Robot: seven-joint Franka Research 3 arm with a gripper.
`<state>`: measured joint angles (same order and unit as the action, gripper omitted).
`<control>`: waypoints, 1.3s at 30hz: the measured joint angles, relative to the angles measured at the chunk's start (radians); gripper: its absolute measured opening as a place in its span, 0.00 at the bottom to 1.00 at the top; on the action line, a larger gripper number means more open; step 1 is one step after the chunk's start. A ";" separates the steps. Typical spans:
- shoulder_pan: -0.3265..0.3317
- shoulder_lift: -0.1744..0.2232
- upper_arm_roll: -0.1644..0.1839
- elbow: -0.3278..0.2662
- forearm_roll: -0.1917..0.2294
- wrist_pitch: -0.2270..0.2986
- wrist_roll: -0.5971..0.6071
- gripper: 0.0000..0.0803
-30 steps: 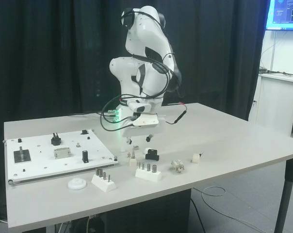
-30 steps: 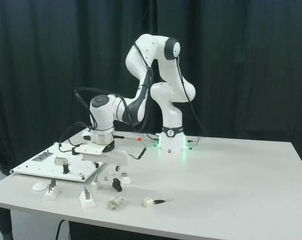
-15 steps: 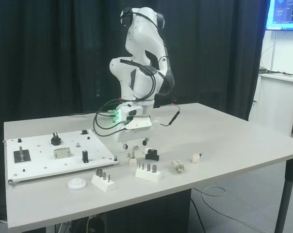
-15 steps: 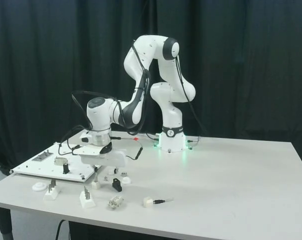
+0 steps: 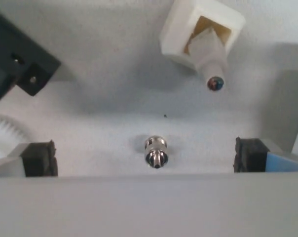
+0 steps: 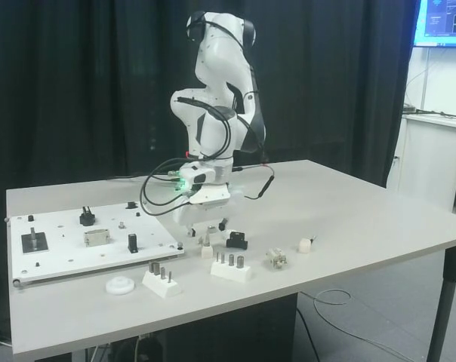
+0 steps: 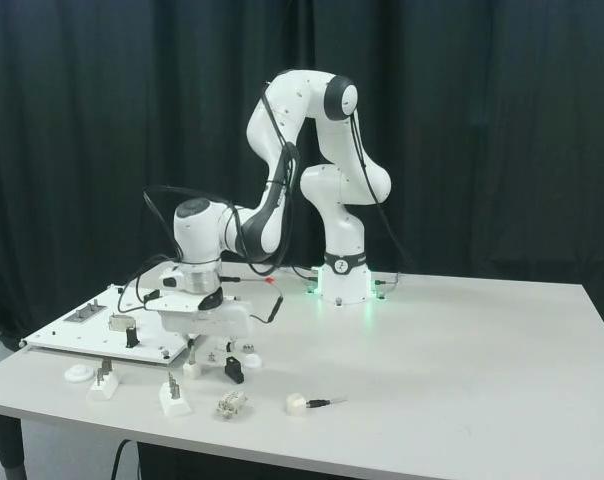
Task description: Pick BNC.
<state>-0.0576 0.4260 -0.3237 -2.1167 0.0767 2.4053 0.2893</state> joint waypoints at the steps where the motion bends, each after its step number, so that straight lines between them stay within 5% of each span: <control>1: 0.000 0.000 -0.001 -0.005 0.003 0.009 -0.004 1.00; 20: 0.000 0.004 -0.005 -0.083 0.039 0.135 -0.033 1.00; 39: 0.000 0.010 -0.007 -0.108 0.057 0.171 -0.045 1.00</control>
<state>-0.0576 0.4358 -0.3306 -2.2245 0.1335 2.5762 0.2446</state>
